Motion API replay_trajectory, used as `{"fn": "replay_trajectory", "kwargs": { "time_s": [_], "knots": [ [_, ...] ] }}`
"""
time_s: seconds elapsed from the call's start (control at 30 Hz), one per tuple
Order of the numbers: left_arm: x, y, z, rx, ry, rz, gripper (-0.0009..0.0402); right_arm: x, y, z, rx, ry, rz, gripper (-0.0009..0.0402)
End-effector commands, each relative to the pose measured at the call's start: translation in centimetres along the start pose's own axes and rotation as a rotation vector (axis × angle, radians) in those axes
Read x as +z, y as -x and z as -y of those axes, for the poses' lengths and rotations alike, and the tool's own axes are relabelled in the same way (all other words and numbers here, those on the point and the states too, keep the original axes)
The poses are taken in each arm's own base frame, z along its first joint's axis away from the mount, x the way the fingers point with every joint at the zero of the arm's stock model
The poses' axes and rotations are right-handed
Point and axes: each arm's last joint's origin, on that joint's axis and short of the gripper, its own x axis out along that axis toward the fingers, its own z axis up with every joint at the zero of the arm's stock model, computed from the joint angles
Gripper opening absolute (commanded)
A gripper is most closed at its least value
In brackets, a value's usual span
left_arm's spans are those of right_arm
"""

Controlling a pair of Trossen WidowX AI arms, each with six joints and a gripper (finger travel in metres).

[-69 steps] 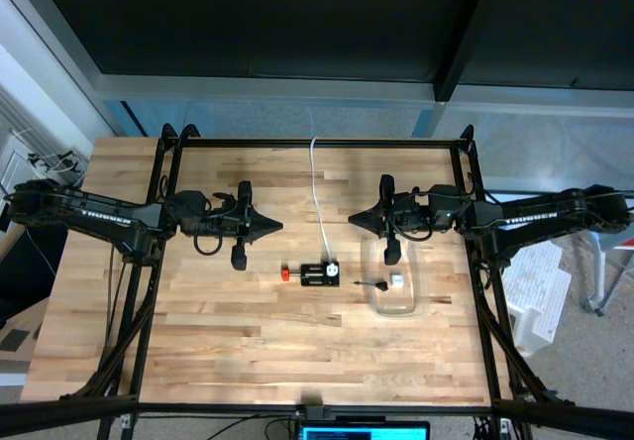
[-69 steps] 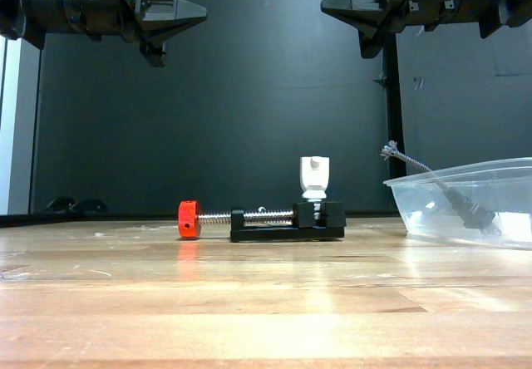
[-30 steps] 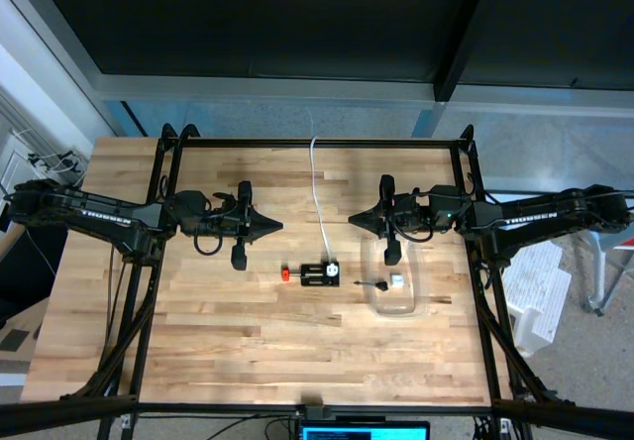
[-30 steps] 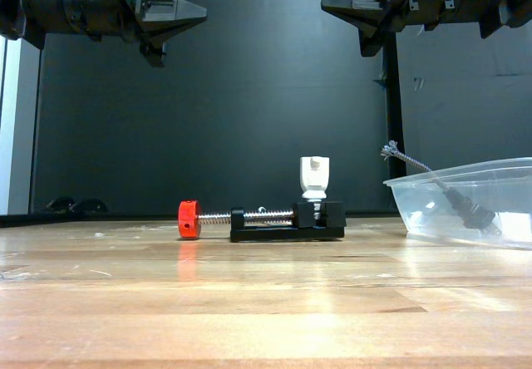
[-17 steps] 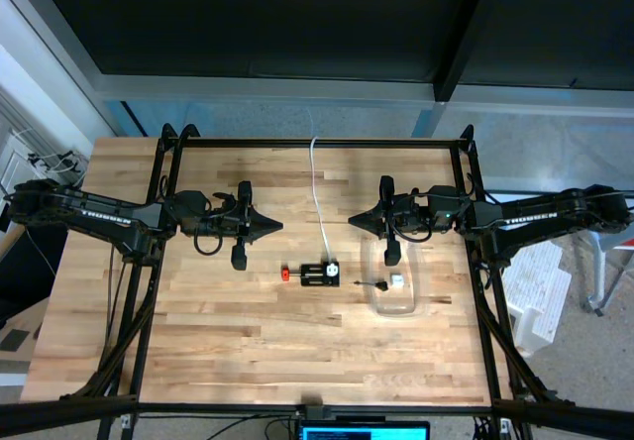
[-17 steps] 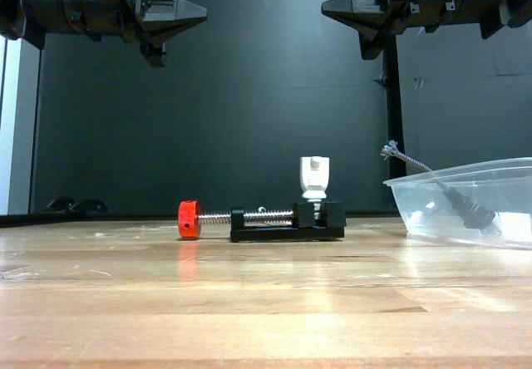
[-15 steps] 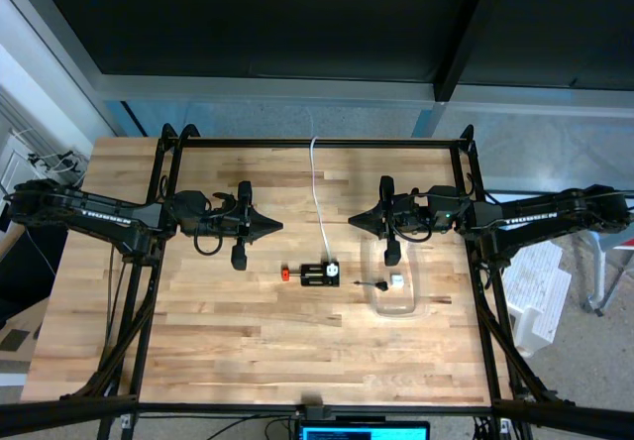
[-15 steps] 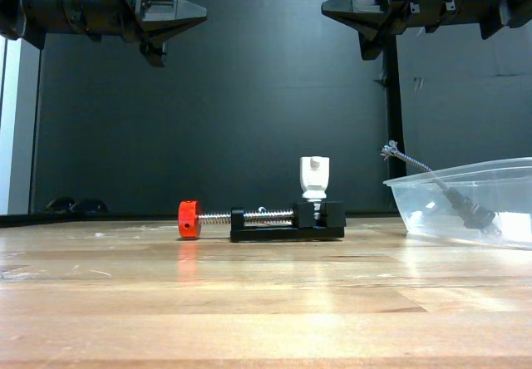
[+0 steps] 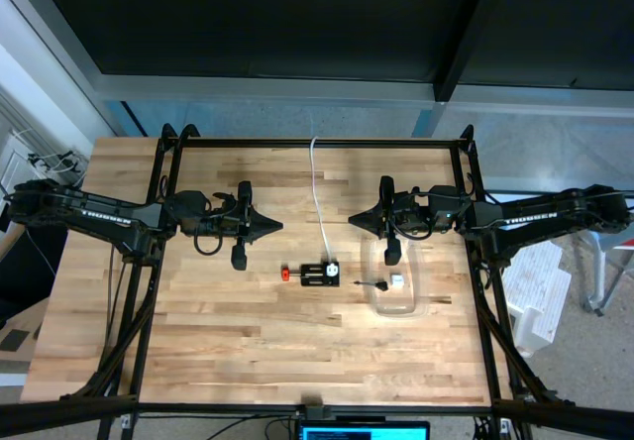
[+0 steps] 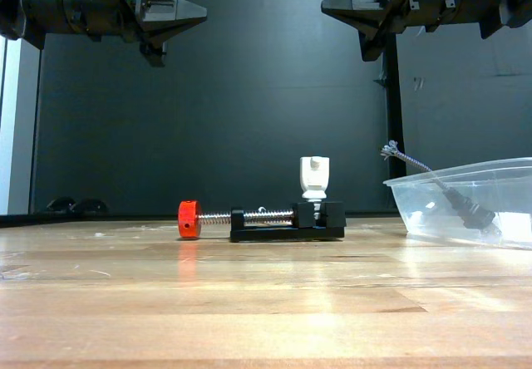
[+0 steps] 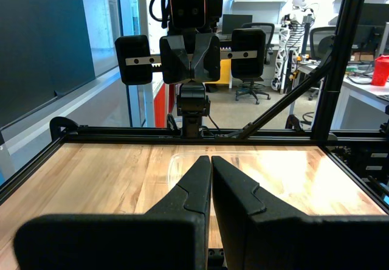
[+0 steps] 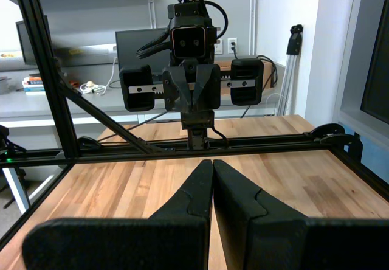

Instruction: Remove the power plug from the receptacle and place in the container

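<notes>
Power plug sits in container, right of receptacle. My left gripper and right gripper hover high either side of receptacle, both closed, empty.

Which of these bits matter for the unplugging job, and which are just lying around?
Job: power plug, lying in the container; receptacle; left gripper and right gripper, both shut, high above the table.
Just there: vise, white cable, small white cube.
</notes>
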Motion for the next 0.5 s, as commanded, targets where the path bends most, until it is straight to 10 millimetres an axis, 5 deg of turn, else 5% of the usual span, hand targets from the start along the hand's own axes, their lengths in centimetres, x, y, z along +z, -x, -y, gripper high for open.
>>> {"fn": "replay_trajectory", "kwargs": {
  "time_s": [0.03,0.5],
  "knots": [
    [0.01,-0.01,0.00,0.000,0.000,0.000,0.0000,0.05,0.02,-0.02,0.003,0.001,0.012,0.0000],
    [0.01,-0.01,0.00,0.000,0.000,0.000,0.0000,-0.44,0.14,0.01,-0.015,0.003,0.025,0.0000]
  ]
}}
